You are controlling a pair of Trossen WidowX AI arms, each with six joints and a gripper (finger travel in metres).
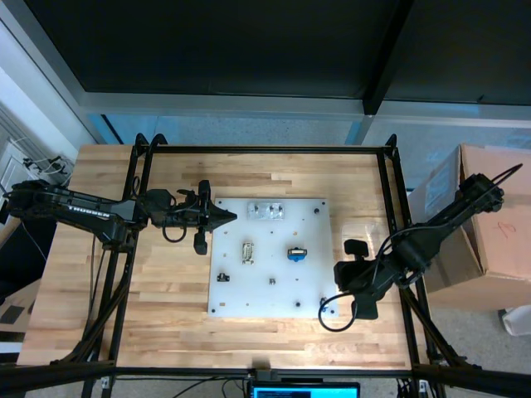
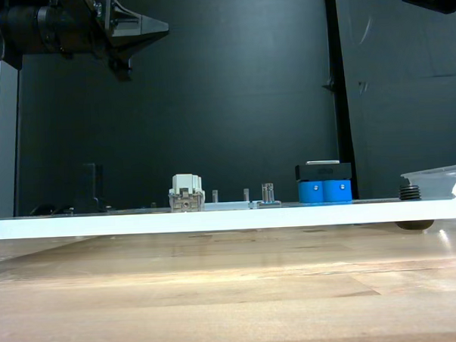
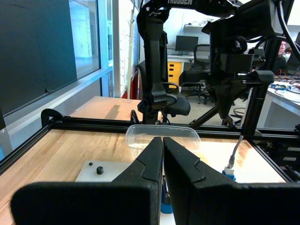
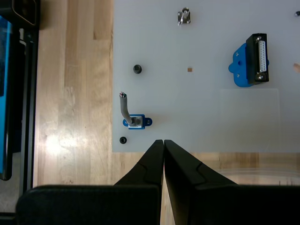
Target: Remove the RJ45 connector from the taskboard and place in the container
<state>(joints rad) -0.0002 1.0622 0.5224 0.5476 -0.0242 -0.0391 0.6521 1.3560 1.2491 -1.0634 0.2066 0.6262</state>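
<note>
Blue plastic forms the small seat where the RJ45 connector (image 4: 135, 121) sits, held by neither gripper. A short grey cable stub rises from it, with bare wire ends at its tip. The seat stands by the near right corner of the white taskboard (image 1: 249, 290), just inside the edge, with a black knob near it on each side.

The right gripper (image 4: 163, 141) hangs above the board's right edge, just beside the connector and clear of it. Its black fingers are pressed together and hold nothing. The clear plastic container (image 3: 161, 127) rests on the wooden table (image 1: 166, 290), off the board's right side.

Farther in on the board are a blue mount carrying a black multi-pin connector (image 4: 251, 61) and a beige connector block (image 1: 246, 253).

The left gripper (image 1: 231, 217) is raised over the board's far left corner and points right. Its fingers are also closed on nothing.

White letters on the left arm (image 1: 83, 211) read TROSSEN. The same word shows on the right arm in the left wrist view, cut off by the frame edge.

A cardboard box (image 1: 489, 215) stands beyond the table's right side.
</note>
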